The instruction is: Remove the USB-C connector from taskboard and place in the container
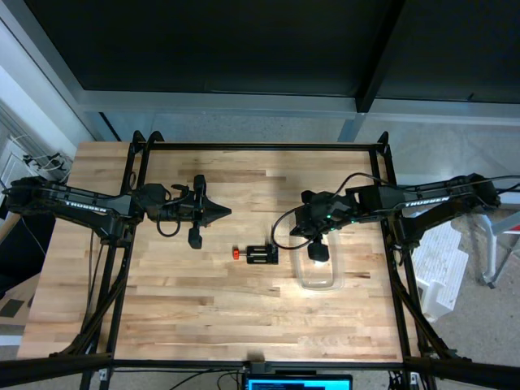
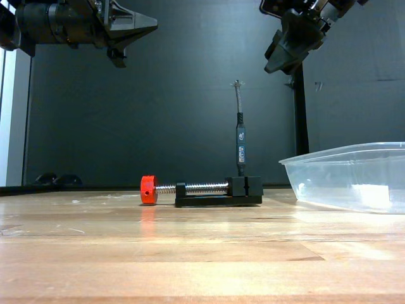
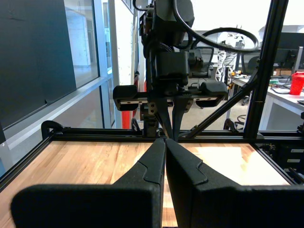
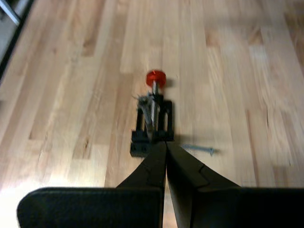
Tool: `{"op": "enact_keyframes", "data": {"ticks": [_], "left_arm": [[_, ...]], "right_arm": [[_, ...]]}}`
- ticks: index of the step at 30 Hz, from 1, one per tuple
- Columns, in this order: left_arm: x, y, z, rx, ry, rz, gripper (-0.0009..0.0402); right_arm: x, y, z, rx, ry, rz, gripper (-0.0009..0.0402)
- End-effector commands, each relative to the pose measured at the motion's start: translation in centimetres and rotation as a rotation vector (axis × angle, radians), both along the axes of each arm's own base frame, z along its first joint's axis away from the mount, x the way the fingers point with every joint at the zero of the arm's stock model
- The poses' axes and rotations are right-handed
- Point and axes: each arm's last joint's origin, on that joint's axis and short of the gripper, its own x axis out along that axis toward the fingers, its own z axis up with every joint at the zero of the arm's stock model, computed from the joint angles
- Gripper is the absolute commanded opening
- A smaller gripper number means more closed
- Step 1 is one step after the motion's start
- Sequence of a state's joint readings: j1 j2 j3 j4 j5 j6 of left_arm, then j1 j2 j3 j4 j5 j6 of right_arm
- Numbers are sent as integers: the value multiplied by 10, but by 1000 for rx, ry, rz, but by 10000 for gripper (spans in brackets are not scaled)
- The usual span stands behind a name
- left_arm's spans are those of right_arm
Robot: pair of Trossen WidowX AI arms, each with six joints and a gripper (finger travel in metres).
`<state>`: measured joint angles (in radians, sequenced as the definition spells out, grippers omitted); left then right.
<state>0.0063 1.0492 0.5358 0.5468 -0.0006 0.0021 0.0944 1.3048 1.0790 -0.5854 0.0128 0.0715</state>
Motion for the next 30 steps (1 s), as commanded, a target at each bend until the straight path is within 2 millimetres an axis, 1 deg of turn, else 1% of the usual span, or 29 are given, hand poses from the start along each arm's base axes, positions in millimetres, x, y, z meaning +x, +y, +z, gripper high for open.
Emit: {"op": "enact_keyframes", "data": {"ticks": [1,6,10,13,16,24,27,30], "left_arm": [[0,0,0,0,0,0,0],[0,0,0,0,-1,0,0],[0,0,0,0,0,0,0],[0,0,0,0,-1,0,0],[0,0,0,0,-1,0,0],[0,0,0,0,-1,0,0],[0,0,0,0,-1,0,0],[0,0,0,0,0,0,0]], "right_arm": [[6,4,1,9,56,-8,0],[19,13,1,-10,130,-12,0],[29,19,-4,-24,219,-9,0],[37,24,-7,-28,243,-14,9],[43,26,-9,-21,252,-28,36],[56,27,-20,-28,285,-73,130],[59,27,-25,-31,299,-72,150],[62,28,-30,-33,307,-71,154]]}}
